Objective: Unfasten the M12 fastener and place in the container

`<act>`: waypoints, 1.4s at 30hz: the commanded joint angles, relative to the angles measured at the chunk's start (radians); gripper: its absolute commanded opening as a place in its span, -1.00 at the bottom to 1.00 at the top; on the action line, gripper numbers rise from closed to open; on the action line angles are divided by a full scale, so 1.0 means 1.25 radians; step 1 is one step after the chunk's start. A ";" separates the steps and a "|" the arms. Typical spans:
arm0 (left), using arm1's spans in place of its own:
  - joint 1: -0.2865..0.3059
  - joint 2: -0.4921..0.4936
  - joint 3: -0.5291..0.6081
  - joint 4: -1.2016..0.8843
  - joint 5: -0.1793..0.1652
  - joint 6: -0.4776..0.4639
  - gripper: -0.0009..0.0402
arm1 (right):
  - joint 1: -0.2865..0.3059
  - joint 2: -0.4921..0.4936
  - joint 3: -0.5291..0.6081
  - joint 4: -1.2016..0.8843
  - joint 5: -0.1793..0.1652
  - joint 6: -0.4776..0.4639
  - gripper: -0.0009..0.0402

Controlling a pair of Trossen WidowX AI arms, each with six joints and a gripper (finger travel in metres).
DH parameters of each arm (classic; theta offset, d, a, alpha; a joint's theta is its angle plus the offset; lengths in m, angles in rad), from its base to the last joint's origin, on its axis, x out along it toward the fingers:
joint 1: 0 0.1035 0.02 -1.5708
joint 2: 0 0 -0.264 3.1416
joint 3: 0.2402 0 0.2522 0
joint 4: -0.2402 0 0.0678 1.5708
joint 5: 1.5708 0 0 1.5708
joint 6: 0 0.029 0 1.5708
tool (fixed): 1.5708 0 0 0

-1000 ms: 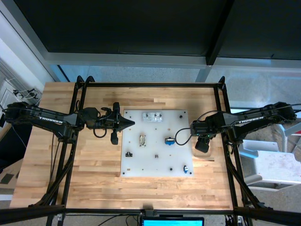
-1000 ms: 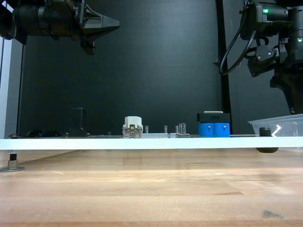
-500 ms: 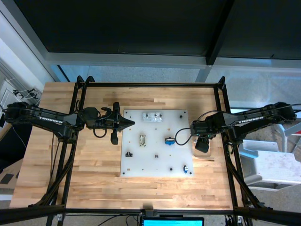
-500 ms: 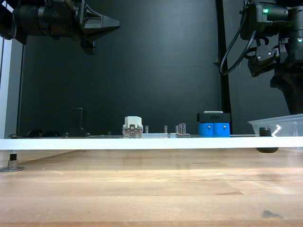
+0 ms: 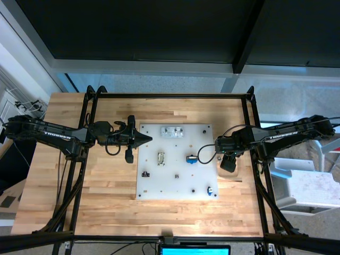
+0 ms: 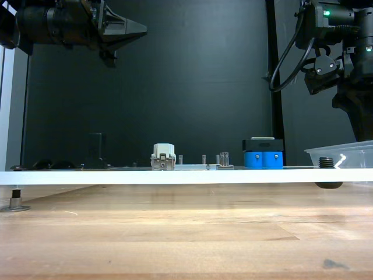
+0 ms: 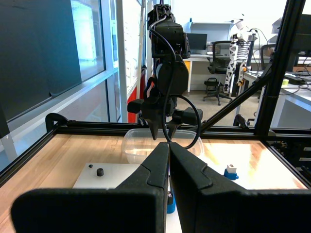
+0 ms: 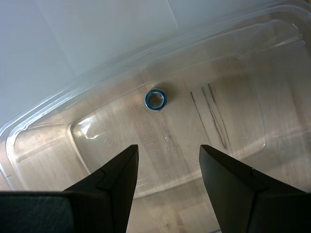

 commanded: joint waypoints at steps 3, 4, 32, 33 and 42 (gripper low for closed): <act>0.000 0.000 0.000 0.000 0.000 0.000 -0.96 | 0.000 0.000 0.000 0.005 0.001 -0.001 -0.11; 0.000 0.000 0.000 0.000 0.000 0.000 -0.96 | 0.000 0.000 0.000 0.006 0.001 -0.001 -0.11; 0.000 0.000 0.000 0.000 0.000 0.000 -0.96 | 0.000 0.000 0.000 0.067 0.001 -0.001 -0.12; 0.000 0.000 0.000 0.000 0.000 0.000 -0.96 | 0.000 0.000 0.000 0.067 0.001 -0.001 -0.11; 0.000 0.000 0.000 0.000 0.000 0.000 -0.96 | 0.000 -0.001 0.000 0.065 0.001 -0.001 -0.11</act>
